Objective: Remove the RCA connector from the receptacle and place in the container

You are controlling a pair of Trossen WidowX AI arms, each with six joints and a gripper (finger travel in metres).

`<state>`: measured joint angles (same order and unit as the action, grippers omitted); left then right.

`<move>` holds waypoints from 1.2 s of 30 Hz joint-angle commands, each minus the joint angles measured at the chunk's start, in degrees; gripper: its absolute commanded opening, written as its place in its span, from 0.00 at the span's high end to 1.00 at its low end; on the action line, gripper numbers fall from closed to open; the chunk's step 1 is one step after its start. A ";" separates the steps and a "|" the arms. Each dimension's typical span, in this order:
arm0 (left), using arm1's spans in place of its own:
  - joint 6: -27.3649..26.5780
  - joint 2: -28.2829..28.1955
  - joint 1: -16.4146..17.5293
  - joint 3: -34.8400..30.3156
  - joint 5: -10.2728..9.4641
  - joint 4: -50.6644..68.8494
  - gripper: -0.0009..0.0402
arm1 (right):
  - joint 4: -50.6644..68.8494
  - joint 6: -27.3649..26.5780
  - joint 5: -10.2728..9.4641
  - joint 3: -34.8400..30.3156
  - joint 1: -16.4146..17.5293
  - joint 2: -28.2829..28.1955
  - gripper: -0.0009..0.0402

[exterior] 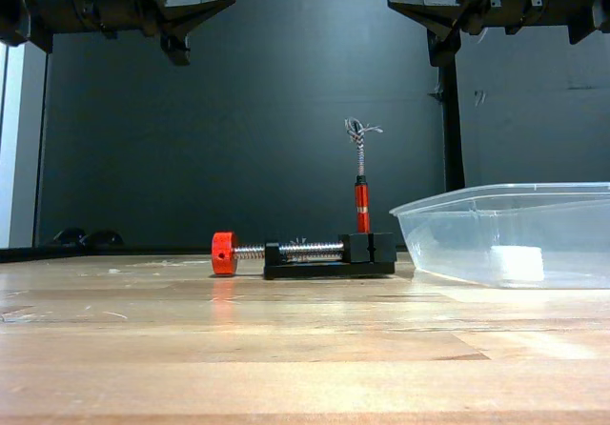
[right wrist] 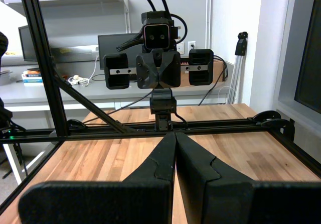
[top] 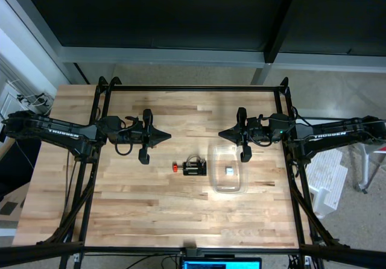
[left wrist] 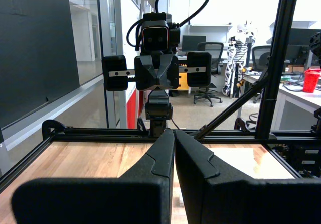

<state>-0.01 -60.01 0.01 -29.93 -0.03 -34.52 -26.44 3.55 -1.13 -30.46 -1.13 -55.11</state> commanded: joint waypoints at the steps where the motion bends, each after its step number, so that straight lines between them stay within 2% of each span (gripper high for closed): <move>1: 0.02 0.00 -0.02 -0.02 0.00 -0.02 0.98 | -0.02 0.02 0.02 0.00 0.00 0.00 0.98; 15: 0.02 0.00 -0.02 -0.02 0.00 -0.02 0.98 | -0.07 0.13 0.02 0.00 0.00 0.00 0.98; 18: 0.02 0.00 0.00 -0.02 0.00 -0.02 0.98 | 0.46 1.90 -0.17 -0.35 0.15 0.00 0.98; 25: 0.02 0.00 0.00 -0.02 0.00 -0.02 0.98 | 21.20 2.43 0.13 -9.05 0.87 -1.22 0.98; 36: 0.02 0.00 -0.02 -0.02 0.00 -0.02 0.98 | 50.34 1.09 0.22 -26.58 2.49 -13.81 0.98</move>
<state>0.01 -59.99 -0.01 -29.95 -0.05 -34.54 21.23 4.93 -0.89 -55.33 1.08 -67.33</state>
